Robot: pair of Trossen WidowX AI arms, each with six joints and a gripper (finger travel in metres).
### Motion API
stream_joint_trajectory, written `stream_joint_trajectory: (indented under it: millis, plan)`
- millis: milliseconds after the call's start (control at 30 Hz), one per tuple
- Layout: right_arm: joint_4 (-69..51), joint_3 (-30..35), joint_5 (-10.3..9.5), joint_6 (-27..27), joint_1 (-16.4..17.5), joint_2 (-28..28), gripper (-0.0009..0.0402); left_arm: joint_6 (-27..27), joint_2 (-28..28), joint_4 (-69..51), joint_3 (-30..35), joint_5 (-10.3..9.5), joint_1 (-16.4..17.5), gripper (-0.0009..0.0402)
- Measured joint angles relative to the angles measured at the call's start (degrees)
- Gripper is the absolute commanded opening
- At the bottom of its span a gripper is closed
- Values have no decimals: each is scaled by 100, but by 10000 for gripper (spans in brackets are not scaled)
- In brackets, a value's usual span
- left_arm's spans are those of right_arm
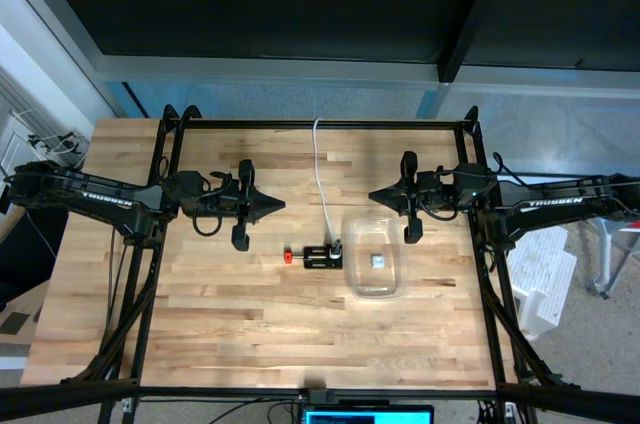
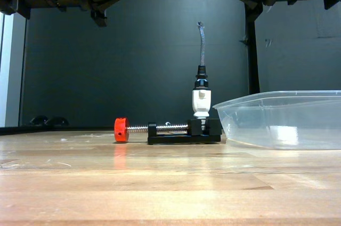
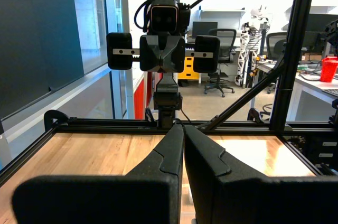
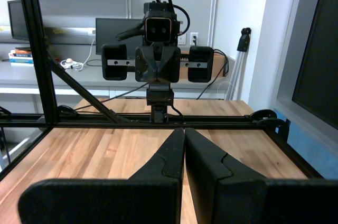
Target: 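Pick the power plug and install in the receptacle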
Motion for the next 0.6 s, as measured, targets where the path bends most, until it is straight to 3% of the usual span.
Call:
stream_joint_trajectory:
  millis: [600]
  plan:
    - [26, -76, -7, 68, 9, 0, 0, 0, 0, 2, 0, 0, 0, 0]
